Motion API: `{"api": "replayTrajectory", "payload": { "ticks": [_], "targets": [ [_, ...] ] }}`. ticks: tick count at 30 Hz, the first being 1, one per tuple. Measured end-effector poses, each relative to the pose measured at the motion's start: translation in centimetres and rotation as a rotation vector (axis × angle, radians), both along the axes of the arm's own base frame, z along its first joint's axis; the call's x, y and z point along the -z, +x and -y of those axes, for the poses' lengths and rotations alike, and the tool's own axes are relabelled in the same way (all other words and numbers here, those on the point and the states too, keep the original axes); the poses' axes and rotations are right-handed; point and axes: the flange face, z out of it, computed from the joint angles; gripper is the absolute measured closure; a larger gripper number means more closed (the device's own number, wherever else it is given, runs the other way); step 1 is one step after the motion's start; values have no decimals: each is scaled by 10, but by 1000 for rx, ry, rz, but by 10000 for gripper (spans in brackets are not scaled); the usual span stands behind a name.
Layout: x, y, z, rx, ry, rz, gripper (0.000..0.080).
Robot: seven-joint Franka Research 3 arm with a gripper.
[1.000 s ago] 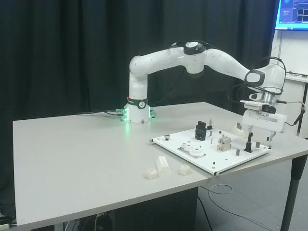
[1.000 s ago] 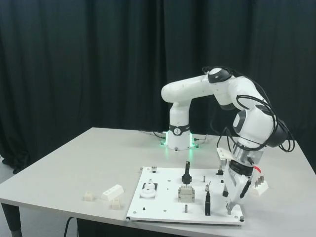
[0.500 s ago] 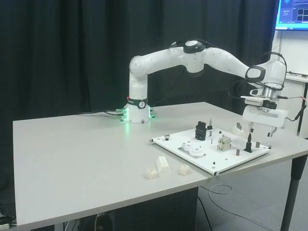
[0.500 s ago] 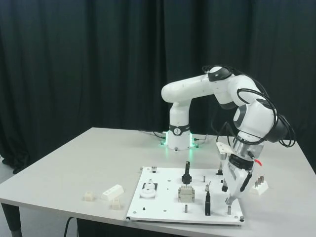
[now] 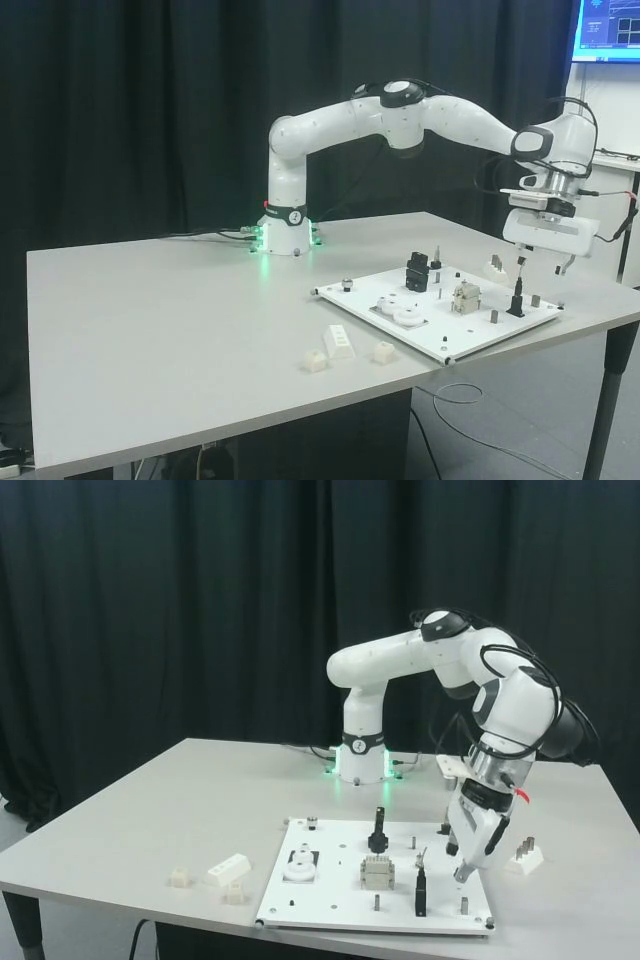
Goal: Pick round peg 1.
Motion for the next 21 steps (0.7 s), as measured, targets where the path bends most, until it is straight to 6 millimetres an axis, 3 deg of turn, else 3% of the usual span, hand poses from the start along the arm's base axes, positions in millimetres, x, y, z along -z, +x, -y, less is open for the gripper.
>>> {"api": "replayTrajectory", "payload": {
  "ticks": [21],
  "targets": [
    [-21, -6, -3, -22, 5, -57, 3]
  ]
}}
